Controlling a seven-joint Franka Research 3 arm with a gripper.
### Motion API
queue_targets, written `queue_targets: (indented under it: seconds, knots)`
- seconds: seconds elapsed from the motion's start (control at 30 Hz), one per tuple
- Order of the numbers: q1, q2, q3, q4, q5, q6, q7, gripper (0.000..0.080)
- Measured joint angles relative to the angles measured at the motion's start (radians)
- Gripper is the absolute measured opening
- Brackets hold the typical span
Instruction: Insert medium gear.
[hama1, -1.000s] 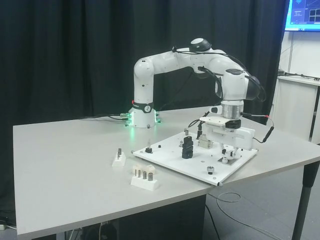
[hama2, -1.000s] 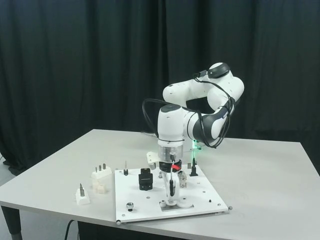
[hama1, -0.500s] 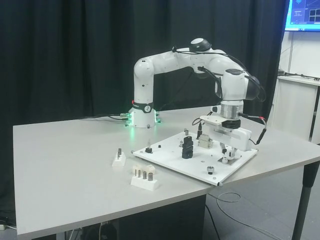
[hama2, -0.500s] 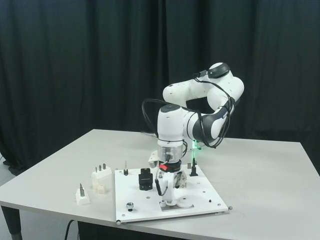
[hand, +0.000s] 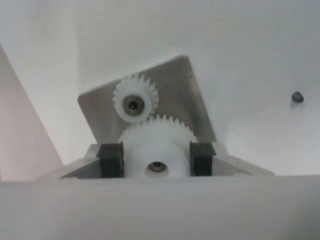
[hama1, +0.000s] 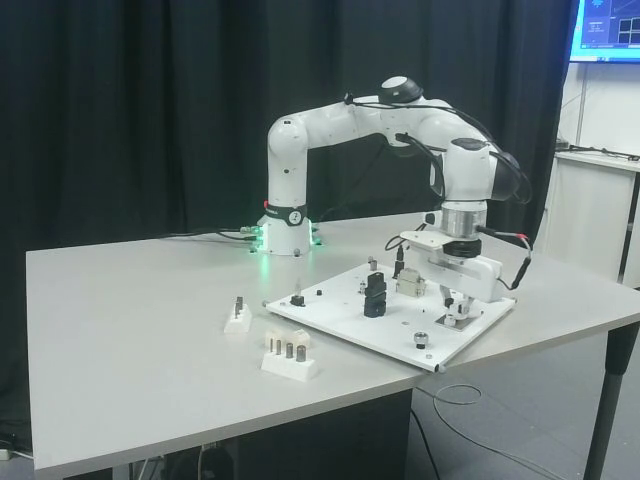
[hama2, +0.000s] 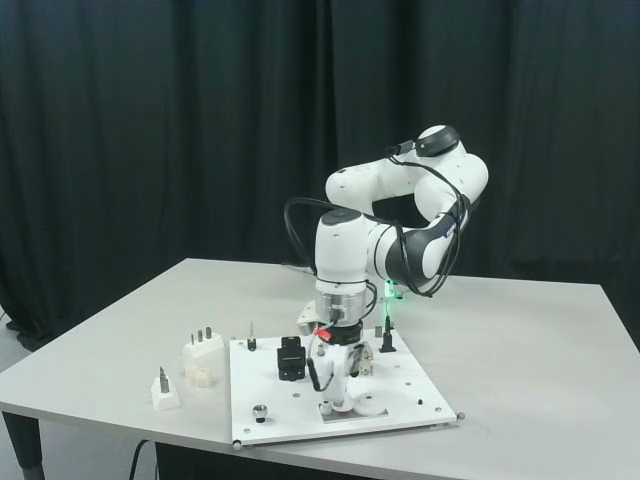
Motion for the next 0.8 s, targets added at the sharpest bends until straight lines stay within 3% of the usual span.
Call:
queue_targets:
  seconds: [0.33, 0.8]
  knots:
    - [-0.002, 0.000, 0.001, 0.002, 0.001, -0.001, -0.139, 0.0280]
    - [-0.001, 0.003, 0.004, 0.002, 0.001, 0.008, -0.054, 0.0280]
